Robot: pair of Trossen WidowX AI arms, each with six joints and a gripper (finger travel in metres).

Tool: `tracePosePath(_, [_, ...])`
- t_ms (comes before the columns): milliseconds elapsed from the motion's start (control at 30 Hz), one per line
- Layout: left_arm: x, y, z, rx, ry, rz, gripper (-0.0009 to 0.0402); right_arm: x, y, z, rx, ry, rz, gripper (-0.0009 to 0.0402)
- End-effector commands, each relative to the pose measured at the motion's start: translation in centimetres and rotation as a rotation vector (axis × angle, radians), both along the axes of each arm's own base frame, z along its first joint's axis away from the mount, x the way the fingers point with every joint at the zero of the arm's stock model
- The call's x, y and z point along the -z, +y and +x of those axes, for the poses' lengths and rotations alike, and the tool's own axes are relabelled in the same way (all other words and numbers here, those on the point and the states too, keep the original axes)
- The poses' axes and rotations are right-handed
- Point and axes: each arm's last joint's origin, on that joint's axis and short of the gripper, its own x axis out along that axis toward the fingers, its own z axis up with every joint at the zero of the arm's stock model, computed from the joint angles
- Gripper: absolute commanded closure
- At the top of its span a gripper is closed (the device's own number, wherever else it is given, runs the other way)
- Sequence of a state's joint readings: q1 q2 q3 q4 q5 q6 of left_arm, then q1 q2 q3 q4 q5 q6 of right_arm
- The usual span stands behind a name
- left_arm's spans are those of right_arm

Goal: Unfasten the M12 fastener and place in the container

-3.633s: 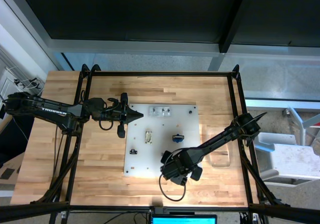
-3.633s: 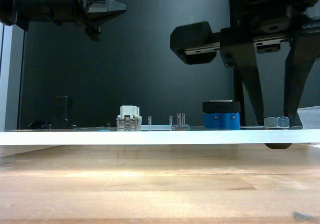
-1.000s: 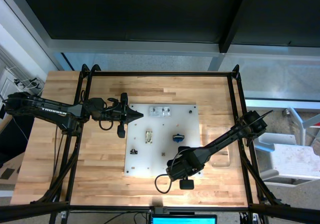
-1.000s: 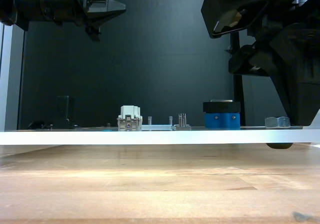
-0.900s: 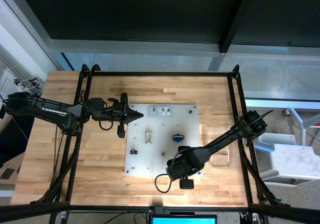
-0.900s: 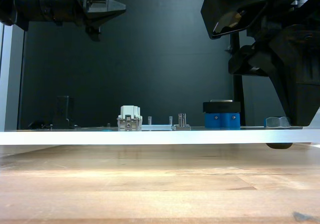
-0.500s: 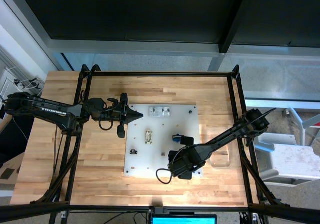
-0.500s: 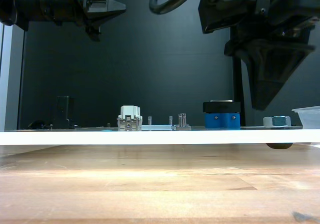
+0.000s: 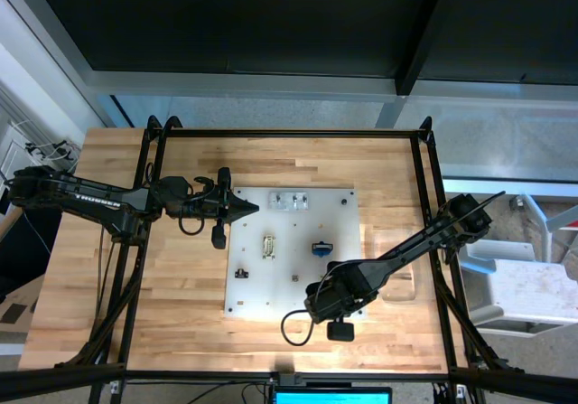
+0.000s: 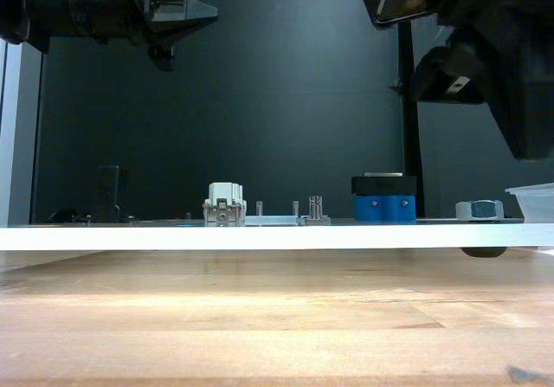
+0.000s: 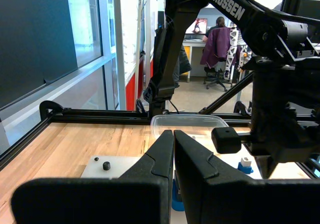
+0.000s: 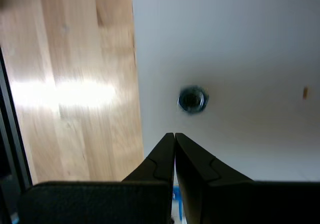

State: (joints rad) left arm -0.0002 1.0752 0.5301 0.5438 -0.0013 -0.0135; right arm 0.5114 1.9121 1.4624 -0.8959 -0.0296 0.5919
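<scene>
The small silver nut (image 12: 192,99) sits low on the white board (image 12: 240,48), its centre dark, on its stud with no ribs showing (image 10: 479,209). My right gripper (image 12: 174,135) hangs above the nut and apart from it, its fingers shut on nothing. In the high view the right arm (image 9: 336,294) covers the nut. The clear container (image 9: 397,277) lies right of the board and looks empty. My left gripper (image 9: 253,208) is shut and hovers at the board's far left edge.
On the board stand a blue block (image 10: 383,198), a white connector (image 10: 224,205) and a small silver post (image 10: 315,209). A black frame (image 9: 429,205) borders the wooden table. The container's rim (image 10: 531,191) shows just behind the nut.
The right gripper, earlier open astride the nut and then down on it with the wrist turning, has lifted clear, shut and empty. The nut stays on the board. The left arm is still.
</scene>
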Motion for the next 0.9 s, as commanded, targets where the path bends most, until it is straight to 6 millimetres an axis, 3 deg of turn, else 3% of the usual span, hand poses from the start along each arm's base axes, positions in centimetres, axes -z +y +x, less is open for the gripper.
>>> tracePosePath(33, [0.0, 0.0, 0.0, 0.0, 0.0, 0.0, 0.0393, 0.6, 0.2, 0.3, 0.003, -0.004, 0.0, 0.0393])
tracePosePath(267, [0.0, 0.0, 0.0, 0.0, 0.0, 0.0, 0.0393, 2.1, 0.7, 0.8, 0.0, 0.009, -0.006, 0.0393])
tracePosePath(633, [0.0, 0.0, 0.0, 0.0, 0.0, 0.0, 0.0393, 2.4, 0.7, 0.7, -0.001, 0.018, -0.026, 0.0393])
tracePosePath(900, [0.0, 0.0, 0.0, 0.001, 0.0, 0.0, 0.0393, 1.6, -0.6, -0.2, 0.132, 0.01, -0.238, 0.0393])
